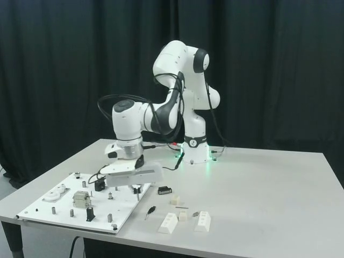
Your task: Place round peg 2.
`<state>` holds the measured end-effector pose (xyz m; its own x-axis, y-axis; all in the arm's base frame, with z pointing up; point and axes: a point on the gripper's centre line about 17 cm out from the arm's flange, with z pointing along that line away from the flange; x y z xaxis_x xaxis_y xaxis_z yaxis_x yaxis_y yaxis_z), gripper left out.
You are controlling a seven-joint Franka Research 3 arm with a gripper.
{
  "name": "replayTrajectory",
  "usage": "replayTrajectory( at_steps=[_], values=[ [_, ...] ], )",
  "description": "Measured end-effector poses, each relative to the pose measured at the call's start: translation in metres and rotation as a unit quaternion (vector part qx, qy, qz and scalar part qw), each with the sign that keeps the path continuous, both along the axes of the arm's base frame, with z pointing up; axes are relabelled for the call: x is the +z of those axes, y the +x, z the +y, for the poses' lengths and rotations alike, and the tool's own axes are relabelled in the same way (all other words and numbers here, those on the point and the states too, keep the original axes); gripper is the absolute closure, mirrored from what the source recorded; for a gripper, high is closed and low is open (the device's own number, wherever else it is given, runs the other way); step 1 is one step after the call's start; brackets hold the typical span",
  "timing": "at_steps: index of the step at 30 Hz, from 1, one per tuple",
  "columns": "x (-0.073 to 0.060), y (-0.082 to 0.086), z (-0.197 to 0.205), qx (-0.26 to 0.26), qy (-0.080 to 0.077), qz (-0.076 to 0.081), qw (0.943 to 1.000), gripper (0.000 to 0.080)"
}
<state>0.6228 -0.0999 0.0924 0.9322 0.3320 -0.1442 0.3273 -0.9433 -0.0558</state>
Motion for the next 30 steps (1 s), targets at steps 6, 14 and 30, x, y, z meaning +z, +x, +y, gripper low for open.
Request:
replayTrajectory(
  at_steps=[6,14,30],
  values=[
    [-0.005,-0.009,0.023,0.016,0.003,0.008,0.9998,0.0742],
    [-0.016,-0.02,0.053,0.038,0.004,0.017,0.9991,0.0742],
    [-0.034,-0.036,0.091,0.056,0.0,0.008,0.9984,0.0742]
  ],
)
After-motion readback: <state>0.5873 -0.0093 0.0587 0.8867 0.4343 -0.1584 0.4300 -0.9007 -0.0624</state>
